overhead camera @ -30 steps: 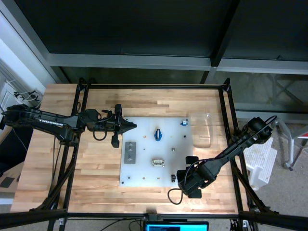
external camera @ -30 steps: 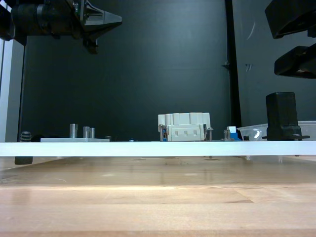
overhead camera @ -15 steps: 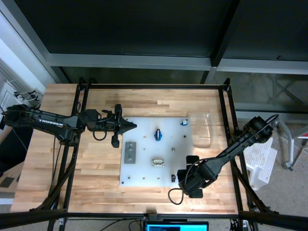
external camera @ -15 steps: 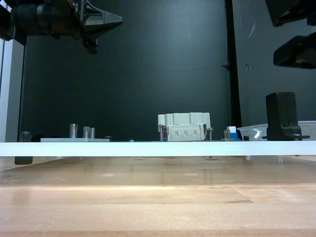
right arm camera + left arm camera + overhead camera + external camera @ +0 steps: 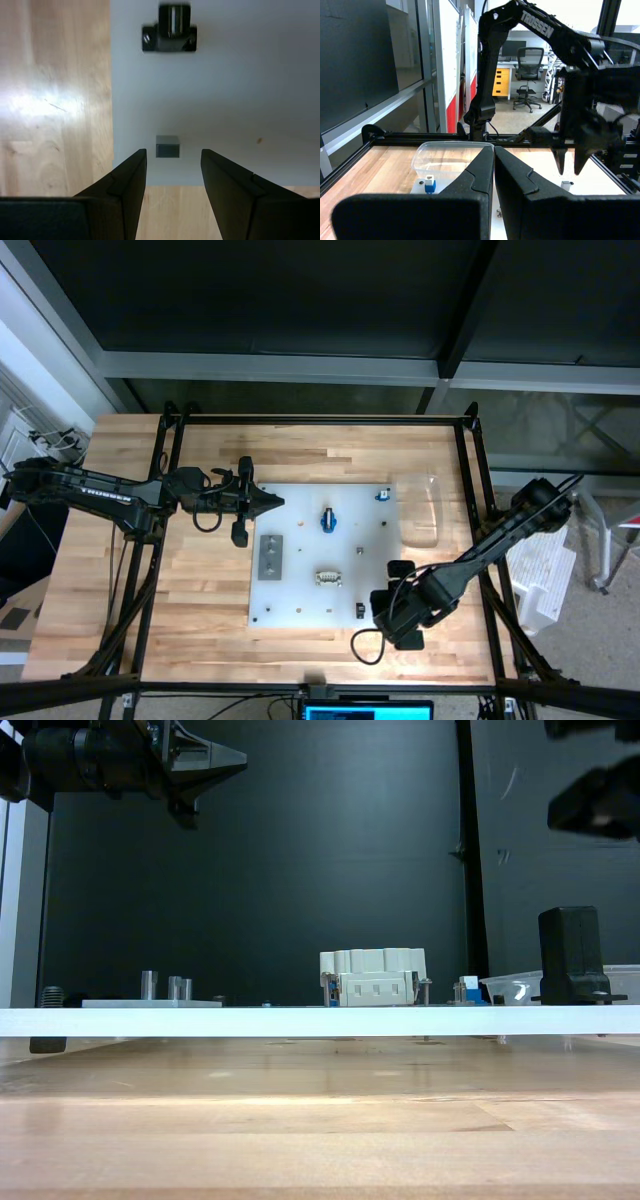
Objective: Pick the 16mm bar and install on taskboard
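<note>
You will find the left gripper [image 5: 278,502] above the taskboard's [image 5: 300,598] far-left corner, and the right gripper [image 5: 173,151] above its near-right corner.

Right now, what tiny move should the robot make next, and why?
Probably lower the open right pincer straight down: it hangs empty over the near right corner of the large flat white taskboard, with a small grey square block showing between its fingers. The shut left pincer is parked over the far left corner.

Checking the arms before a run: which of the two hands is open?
The right hand, above the taskboard's near right corner: its jaws stand well apart. The left hand, above the far left corner, has its jaws pressed together.
</note>
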